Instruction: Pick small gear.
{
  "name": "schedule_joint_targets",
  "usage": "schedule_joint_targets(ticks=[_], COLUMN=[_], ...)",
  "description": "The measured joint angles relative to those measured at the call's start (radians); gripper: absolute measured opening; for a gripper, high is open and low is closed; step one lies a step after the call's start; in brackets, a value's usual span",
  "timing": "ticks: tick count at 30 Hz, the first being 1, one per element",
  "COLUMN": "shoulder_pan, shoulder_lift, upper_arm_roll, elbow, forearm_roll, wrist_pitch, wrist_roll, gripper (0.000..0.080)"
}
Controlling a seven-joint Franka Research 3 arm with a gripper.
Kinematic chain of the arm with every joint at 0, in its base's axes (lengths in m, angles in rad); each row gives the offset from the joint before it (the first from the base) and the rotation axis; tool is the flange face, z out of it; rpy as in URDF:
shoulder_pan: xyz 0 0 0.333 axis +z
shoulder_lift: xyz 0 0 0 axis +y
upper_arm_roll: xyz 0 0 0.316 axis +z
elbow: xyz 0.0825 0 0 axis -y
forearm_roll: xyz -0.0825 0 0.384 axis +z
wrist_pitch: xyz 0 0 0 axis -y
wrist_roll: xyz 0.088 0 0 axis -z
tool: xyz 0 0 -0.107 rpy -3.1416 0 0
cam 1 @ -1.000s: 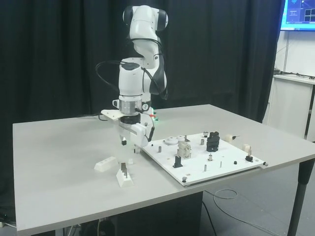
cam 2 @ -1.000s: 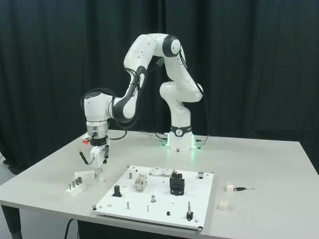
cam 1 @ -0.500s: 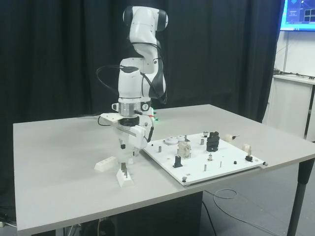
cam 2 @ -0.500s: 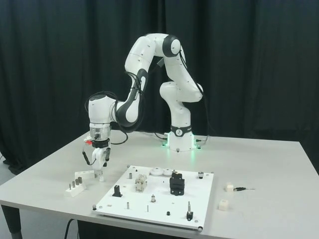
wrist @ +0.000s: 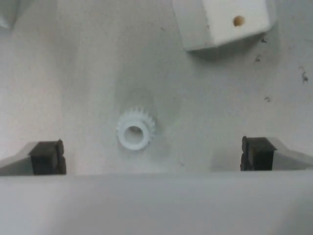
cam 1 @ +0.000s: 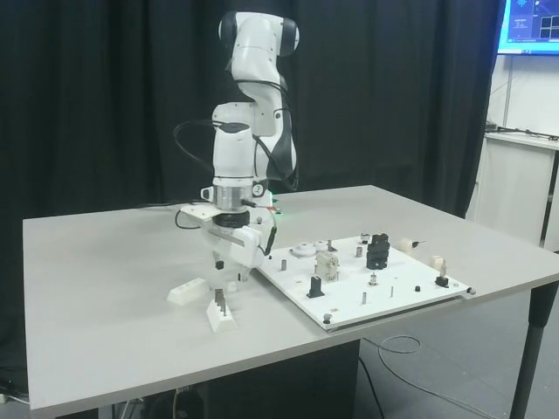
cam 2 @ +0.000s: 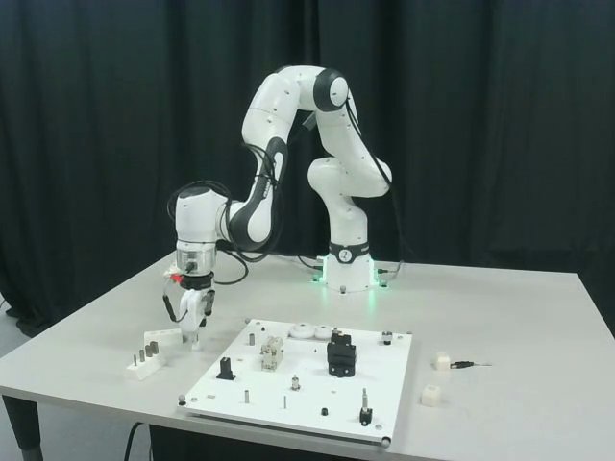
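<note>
One view only — wrist: small gear (wrist: 136,131).

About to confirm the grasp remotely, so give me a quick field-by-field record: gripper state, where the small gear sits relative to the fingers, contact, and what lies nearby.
gripper: gripper open, pointing down above the grey table
target: small gear, white, lying flat on the table, hole facing up
gear versus fingers: between the two black fingertips, nearer one than the other
contact: none visible; gaps on both sides
nearby: white block with a small hole, apart from the gear
assembly board: white board beside the gripper, untouched
</note>
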Motion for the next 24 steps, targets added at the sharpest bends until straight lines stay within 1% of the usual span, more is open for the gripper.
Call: schedule_joint_targets(ticks=[5,14,24], shoulder_pan=[0.005,0.008,0.009], shoulder_lift=[0.022,0.06,0.078], upper_arm_roll=[0.001,0.001,0.001], elbow=[0.01,0.039,0.053], forearm_roll=[0.0,0.0,0.0], wrist_pitch=[0.019,0.021,0.02], wrist_roll=[0.0,0.0,-0.007], gripper=[0.08,0.08,0.08])
